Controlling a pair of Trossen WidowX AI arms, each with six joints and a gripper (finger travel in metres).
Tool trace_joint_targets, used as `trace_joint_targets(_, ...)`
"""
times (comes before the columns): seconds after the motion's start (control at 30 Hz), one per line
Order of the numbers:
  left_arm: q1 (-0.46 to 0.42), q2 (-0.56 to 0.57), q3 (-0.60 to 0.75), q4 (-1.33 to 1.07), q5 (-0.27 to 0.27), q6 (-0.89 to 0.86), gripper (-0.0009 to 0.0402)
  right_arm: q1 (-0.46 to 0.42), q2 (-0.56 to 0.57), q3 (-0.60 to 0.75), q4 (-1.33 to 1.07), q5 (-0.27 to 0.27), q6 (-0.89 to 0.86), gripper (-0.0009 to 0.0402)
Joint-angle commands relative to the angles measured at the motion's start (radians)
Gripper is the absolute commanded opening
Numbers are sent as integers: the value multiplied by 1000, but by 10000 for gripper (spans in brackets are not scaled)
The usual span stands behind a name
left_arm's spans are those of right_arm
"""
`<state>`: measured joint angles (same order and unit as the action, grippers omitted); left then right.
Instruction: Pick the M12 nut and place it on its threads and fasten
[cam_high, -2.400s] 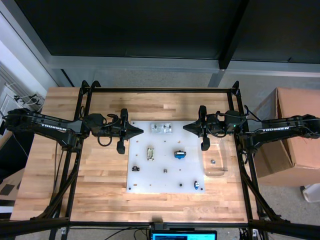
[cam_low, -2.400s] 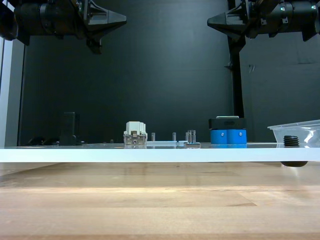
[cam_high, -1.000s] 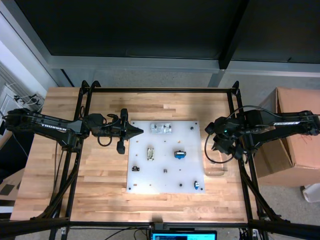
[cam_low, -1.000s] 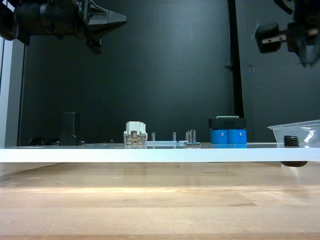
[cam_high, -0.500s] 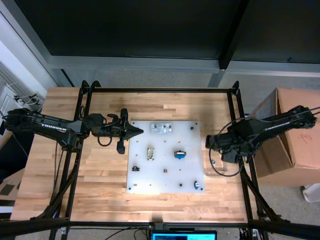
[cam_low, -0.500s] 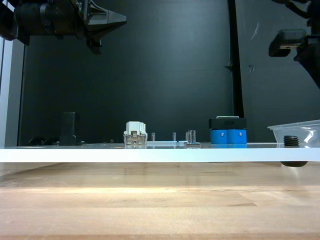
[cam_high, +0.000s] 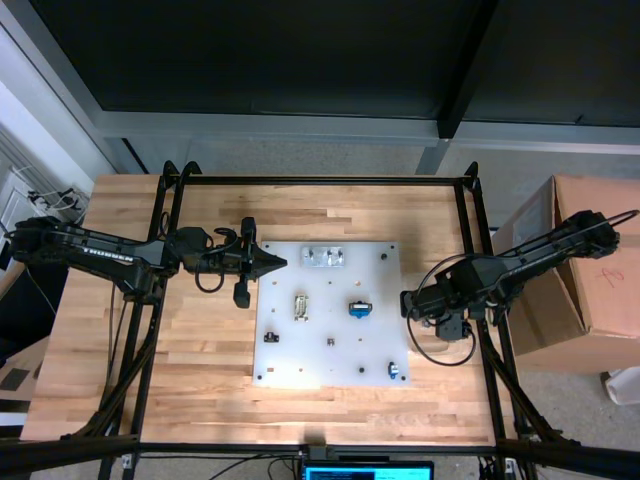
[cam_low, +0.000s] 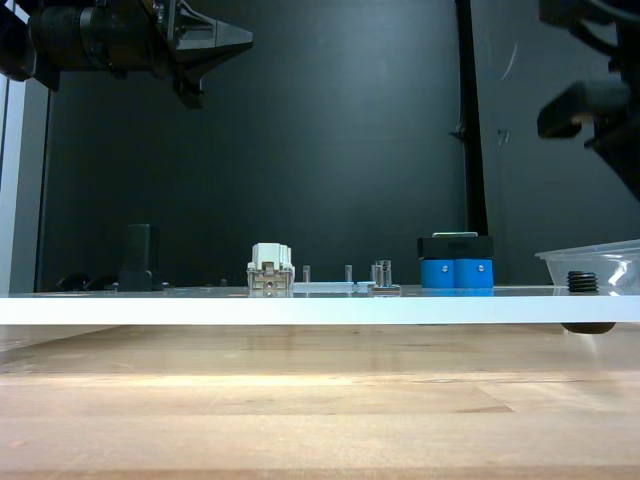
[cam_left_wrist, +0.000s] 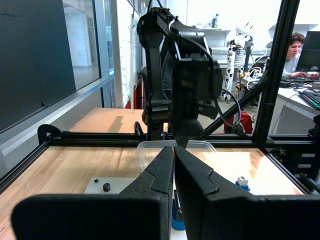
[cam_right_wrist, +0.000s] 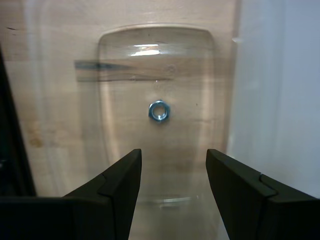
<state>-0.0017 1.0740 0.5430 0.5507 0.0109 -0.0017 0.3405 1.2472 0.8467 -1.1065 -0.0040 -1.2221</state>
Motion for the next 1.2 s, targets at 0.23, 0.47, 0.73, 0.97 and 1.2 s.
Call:
trace_joint_targets(0.23,0,0,0,0,0,0,0,14,45,-97,110,-23,0,206)
trace_joint_targets(0.47,0,0,0,0,0,0,0,16,83,-102,134,-23,-23,204)
trace_joint_targets(0.73,0,0,0,0,0,0,0,18,98,-135,222,-24,31,204)
trace_joint_targets(0.97,0,0,0,0,0,0,0,18,98,-169,253,-23,81,204)
trace_joint_targets(1.2,0,0,0,0,0,0,0,19,124,-175,262,-23,91,204)
